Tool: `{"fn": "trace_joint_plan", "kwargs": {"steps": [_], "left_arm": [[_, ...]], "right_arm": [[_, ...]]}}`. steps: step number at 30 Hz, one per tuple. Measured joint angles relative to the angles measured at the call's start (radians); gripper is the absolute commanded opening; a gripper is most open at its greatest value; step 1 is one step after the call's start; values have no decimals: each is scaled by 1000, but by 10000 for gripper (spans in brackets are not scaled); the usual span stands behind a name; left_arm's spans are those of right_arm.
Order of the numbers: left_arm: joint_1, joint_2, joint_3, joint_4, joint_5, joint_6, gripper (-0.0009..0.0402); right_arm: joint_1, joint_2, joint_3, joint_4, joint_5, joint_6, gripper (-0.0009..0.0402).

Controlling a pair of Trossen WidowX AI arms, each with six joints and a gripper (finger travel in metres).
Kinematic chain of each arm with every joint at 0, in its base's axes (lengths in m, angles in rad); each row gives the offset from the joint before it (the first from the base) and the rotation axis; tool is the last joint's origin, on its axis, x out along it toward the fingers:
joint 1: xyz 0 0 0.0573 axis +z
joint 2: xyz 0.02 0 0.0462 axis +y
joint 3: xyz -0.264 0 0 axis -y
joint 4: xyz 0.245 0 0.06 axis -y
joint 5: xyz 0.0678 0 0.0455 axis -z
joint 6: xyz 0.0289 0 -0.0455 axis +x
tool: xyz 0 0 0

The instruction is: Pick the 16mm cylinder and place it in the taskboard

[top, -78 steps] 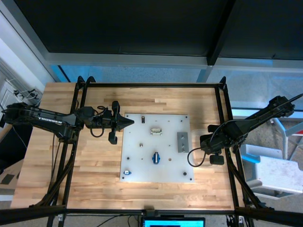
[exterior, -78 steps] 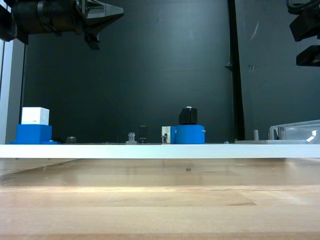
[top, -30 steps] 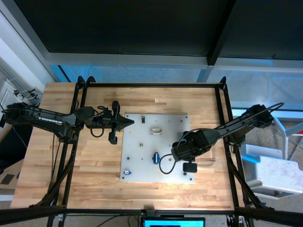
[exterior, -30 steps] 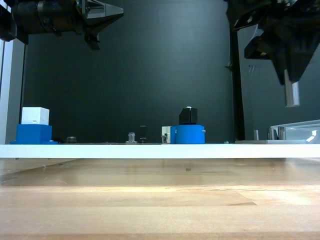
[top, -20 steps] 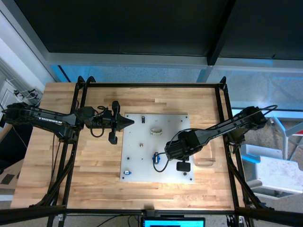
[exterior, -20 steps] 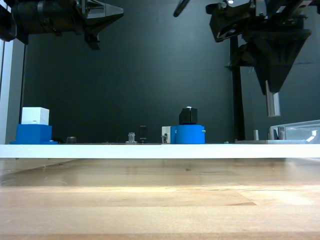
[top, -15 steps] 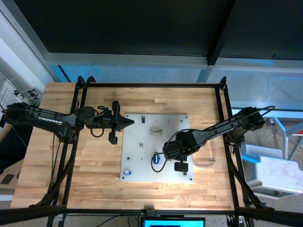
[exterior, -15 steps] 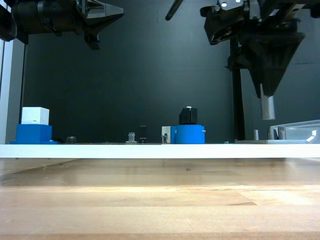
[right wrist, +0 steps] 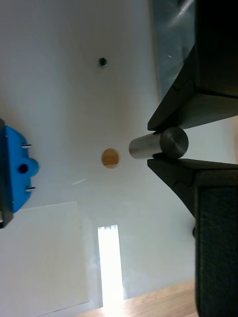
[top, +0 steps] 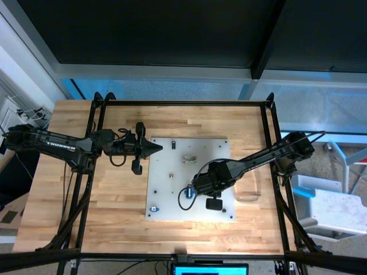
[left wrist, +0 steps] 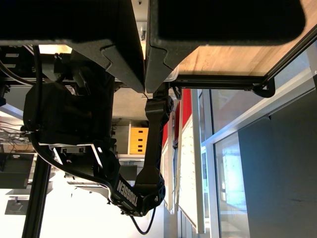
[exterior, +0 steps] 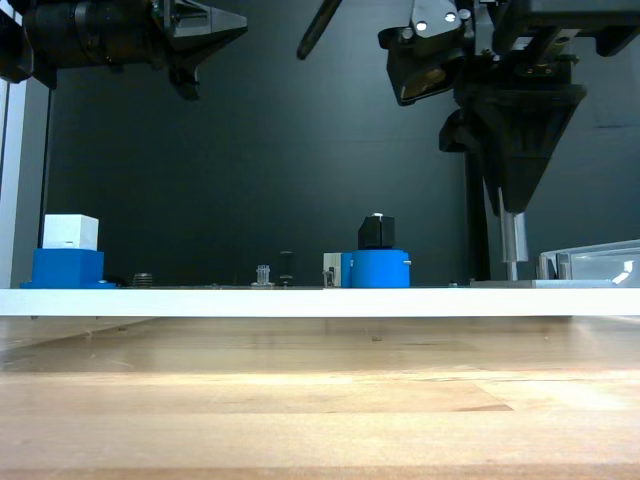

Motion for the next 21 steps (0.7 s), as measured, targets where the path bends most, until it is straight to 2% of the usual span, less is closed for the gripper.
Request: {"fn": "trace_joint_plan", "kwargs": {"steps": [21], "left_arm": [[0, 0, 0, 0, 0, 0, 0]], "right_arm": [[-5, 48, 15, 57, -10, 1, 12]]}}
